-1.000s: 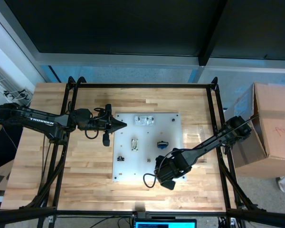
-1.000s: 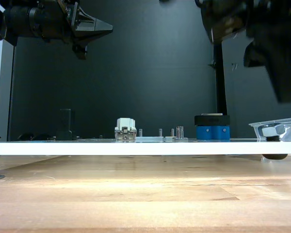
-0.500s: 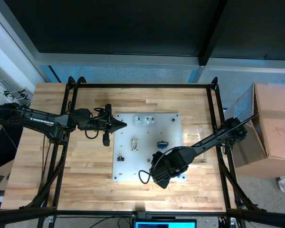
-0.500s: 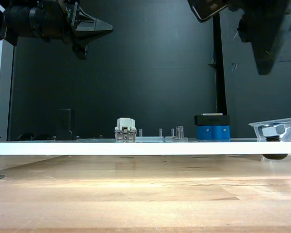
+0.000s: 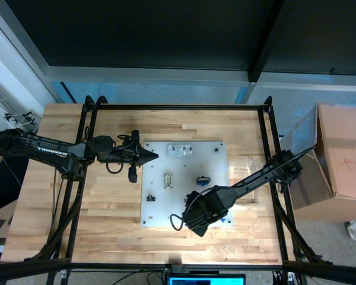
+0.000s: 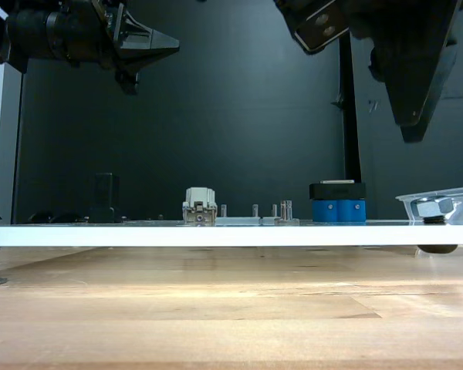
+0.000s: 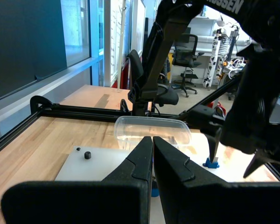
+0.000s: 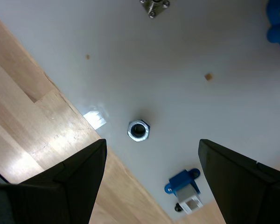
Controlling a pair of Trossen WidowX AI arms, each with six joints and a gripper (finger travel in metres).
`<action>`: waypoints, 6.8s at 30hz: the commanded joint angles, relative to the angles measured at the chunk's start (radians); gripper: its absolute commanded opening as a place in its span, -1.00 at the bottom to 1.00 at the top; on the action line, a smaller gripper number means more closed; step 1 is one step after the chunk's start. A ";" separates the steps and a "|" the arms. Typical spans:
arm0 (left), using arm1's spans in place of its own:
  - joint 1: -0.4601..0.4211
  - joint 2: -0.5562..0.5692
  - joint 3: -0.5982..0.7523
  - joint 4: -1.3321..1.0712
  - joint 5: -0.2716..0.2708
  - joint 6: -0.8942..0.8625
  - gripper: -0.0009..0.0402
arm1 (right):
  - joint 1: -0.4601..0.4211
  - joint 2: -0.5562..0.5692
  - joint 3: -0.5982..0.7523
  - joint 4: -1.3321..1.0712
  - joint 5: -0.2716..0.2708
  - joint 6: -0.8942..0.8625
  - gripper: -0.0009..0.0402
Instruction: Unfasten the M12 nut and place it in the container
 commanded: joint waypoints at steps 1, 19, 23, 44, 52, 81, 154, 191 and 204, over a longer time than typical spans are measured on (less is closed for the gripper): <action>0.000 0.000 0.000 -0.001 0.000 0.000 -0.96 | 0.000 0.024 -0.001 0.024 0.000 -0.008 0.38; 0.000 0.000 0.000 0.000 0.000 0.000 -0.96 | 0.000 0.098 -0.024 0.045 -0.002 -0.049 0.38; 0.000 0.000 0.000 -0.001 0.000 0.000 -0.96 | 0.000 0.098 -0.028 0.052 0.000 -0.049 0.34; 0.000 0.000 0.000 0.000 0.000 0.000 -0.96 | -0.002 0.098 -0.058 0.124 0.029 -0.050 -0.74; 0.000 0.000 0.000 0.000 0.000 0.000 -0.96 | -0.002 0.098 -0.058 0.125 0.029 -0.056 -0.93; 0.000 0.000 0.000 -0.001 0.000 0.000 -0.96 | -0.004 -0.014 -0.055 0.116 -0.014 -0.036 -0.84; 0.000 0.000 0.000 0.000 0.000 0.000 -0.96 | 0.000 -0.007 -0.130 0.137 -0.051 -1.942 -0.90; 0.000 0.000 0.000 0.000 0.000 0.000 -0.96 | -0.184 -0.739 -0.812 0.010 -0.048 -1.533 -0.50; 0.000 0.000 0.000 0.000 0.000 0.000 -0.96 | -0.184 -0.737 -0.815 0.010 -0.045 -1.534 -0.02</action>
